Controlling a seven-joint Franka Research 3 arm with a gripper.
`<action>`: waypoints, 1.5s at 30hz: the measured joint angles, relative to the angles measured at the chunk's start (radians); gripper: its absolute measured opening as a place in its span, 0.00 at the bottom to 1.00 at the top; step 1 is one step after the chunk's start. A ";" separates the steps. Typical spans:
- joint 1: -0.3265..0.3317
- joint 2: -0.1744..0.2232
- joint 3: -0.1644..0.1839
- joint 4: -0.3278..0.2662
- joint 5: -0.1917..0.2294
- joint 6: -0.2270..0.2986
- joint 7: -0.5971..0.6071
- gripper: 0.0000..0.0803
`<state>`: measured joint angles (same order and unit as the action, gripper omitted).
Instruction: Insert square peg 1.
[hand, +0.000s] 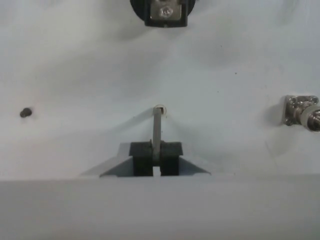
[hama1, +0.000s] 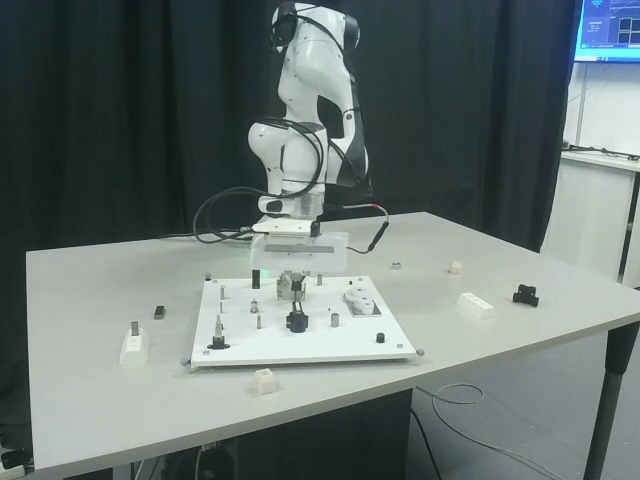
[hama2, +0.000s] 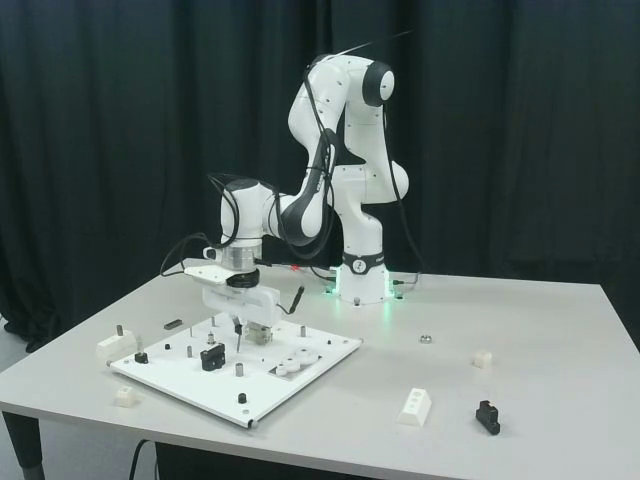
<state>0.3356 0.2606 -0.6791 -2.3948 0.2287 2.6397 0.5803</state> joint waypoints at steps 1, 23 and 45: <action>0.000 0.001 0.000 0.000 0.000 0.001 0.001 0.03; 0.000 0.009 0.001 0.000 0.000 0.001 0.007 0.03; -0.002 0.010 0.001 -0.002 0.000 -0.008 0.007 0.03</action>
